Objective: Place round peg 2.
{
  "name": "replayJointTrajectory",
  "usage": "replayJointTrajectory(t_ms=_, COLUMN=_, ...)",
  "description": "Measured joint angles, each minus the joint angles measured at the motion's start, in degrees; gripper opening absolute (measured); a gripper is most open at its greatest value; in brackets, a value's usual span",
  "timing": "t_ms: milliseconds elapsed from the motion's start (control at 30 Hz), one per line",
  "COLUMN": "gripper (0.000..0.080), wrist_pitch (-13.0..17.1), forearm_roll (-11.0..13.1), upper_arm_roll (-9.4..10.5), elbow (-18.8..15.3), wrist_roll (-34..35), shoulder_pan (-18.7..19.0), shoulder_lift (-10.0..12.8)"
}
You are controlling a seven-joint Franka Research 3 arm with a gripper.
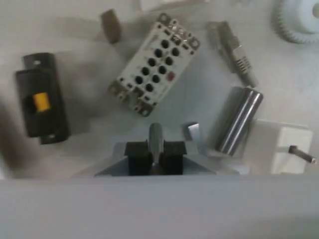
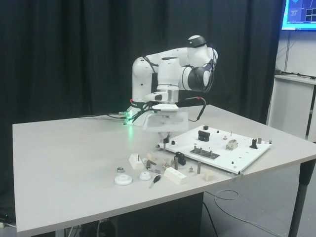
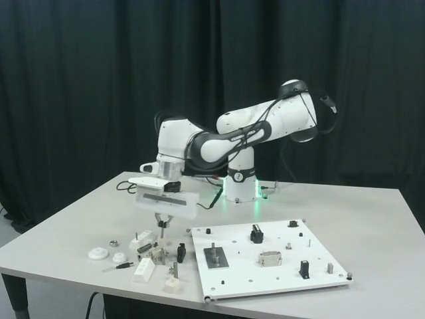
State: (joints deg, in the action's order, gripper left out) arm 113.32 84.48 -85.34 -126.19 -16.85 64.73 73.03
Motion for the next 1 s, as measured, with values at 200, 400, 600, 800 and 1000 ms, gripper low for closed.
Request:
replayJointTrajectory(t_ms=200, gripper=0.0060, wrist_pitch=-0.1, forearm_roll=0.8, upper_arm_roll=1.53, elbow=1.8, wrist_roll=-1.9, shoulder_pan=-3.1, shoulder_lift=0.0)
replayJointTrajectory(t_ms=400, gripper=0.0060, wrist_pitch=-0.6, forearm_roll=0.8, upper_arm_roll=2.46, elbow=3.4, wrist_roll=-3.0, shoulder_pan=-5.3, shoulder_lift=0.1)
replayJointTrajectory(t_ms=600, gripper=0.0060, wrist_pitch=-1.2, forearm_roll=0.7, upper_arm_roll=2.81, elbow=4.4, wrist_roll=-3.8, shoulder_pan=-6.7, shoulder_lift=0.9)
replayJointTrajectory(t_ms=800, gripper=0.0060, wrist_pitch=-1.2, forearm_roll=0.6, upper_arm_roll=3.62, elbow=5.1, wrist_roll=-3.8, shoulder_pan=-8.0, shoulder_lift=1.0)
replayJointTrajectory(t_ms=1000, gripper=0.0060, wrist_pitch=-2.1, forearm_roll=0.6, upper_arm_roll=4.16, elbow=6.0, wrist_roll=-3.8, shoulder_pan=-9.1, shoulder_lift=1.1)
